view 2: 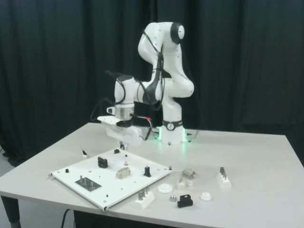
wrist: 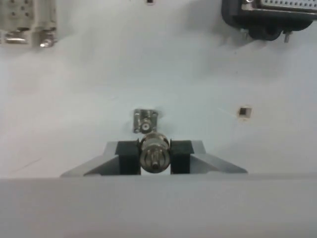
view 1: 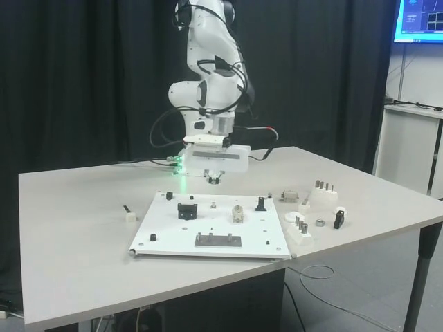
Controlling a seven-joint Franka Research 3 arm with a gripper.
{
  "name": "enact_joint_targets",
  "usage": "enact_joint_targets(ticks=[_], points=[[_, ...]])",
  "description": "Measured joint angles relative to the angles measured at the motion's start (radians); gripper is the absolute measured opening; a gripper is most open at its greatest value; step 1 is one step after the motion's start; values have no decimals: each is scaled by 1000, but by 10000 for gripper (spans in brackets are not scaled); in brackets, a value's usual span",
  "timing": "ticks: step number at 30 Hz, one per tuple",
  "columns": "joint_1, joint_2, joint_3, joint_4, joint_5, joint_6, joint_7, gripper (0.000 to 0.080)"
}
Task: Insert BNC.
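Clamped between my fingers [wrist: 128, 157], the BNC plug [wrist: 154, 151] hangs in my gripper [wrist: 154, 157], nose down, above the white board [view 1: 208, 232]. Socket [wrist: 145, 121] sits on the board just beyond the plug's tip; plug and socket still apart. Black connector [wrist: 270, 17] near the board's far corner. Grey table [view 1: 76, 228] underneath.

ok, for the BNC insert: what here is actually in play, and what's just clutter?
In play:
- gripper, shut on the BNC plug
- BNC socket on the white board, just ahead of the plug

Lying about:
- black connector and grey multi-pin connector on the board
- white pin blocks beside the board
- small black part on the table
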Motion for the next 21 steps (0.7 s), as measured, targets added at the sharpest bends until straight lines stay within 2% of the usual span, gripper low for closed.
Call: enact_joint_targets(ticks=[6, 12, 21], points=[[0, 24, -16, 0, 38, 16, -56, 126], [0, 47, -18, 2, 61, 27, -87, 126], [1, 72, -18, 5, 71, 45, -103, 126]])
